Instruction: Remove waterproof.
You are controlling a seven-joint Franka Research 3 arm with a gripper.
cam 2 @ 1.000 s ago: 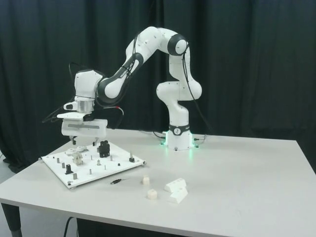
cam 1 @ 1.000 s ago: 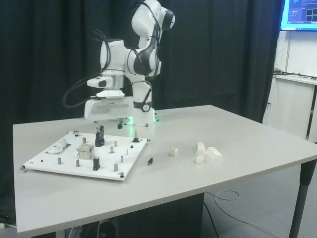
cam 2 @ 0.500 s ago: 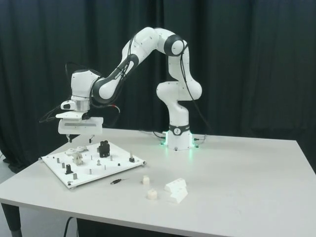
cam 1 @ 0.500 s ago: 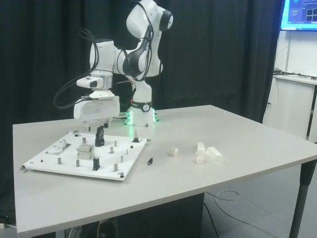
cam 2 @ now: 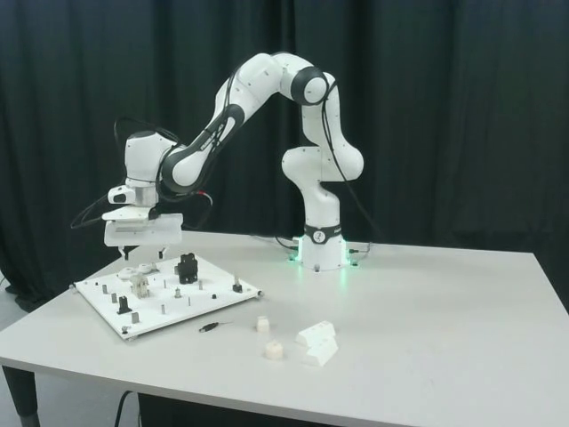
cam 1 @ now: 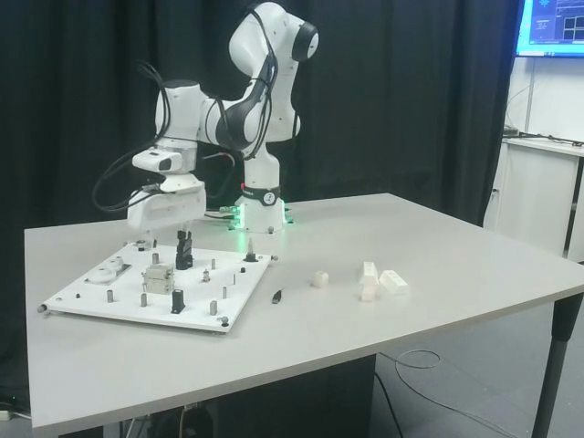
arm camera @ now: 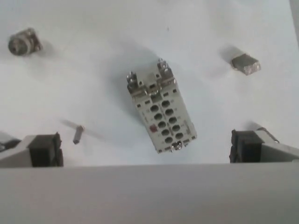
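Since a second ago the arm (cam 1: 246, 109) has been swinging its wrist along the board (cam 1: 109, 306) away from its base, so the gripper (cam 1: 155, 239) is now hanging over the board's far end instead of above the black block (cam 1: 183, 250). Its fingers (arm camera: 46, 150) are standing wide apart, gripping nothing; the wrist view is showing one black pad at each side with open board between them.

Directly beneath, the connector (arm camera: 160, 113) is sitting on the white board, tilted across the gap between the fingertips and touching neither. It is showing two rows of pin holes and screws at one end. In the room views the same connector (cam 2: 140, 284) is standing on the board just below the hand.

Near it on the board, a round fitting (arm camera: 23, 43), a small peg (arm camera: 78, 134) and a grey stud (arm camera: 245, 64) are standing apart. Off the board, a small black tool (cam 1: 276, 296) and several white blocks (cam 1: 376, 279) are lying on the grey table (cam 1: 438, 246).
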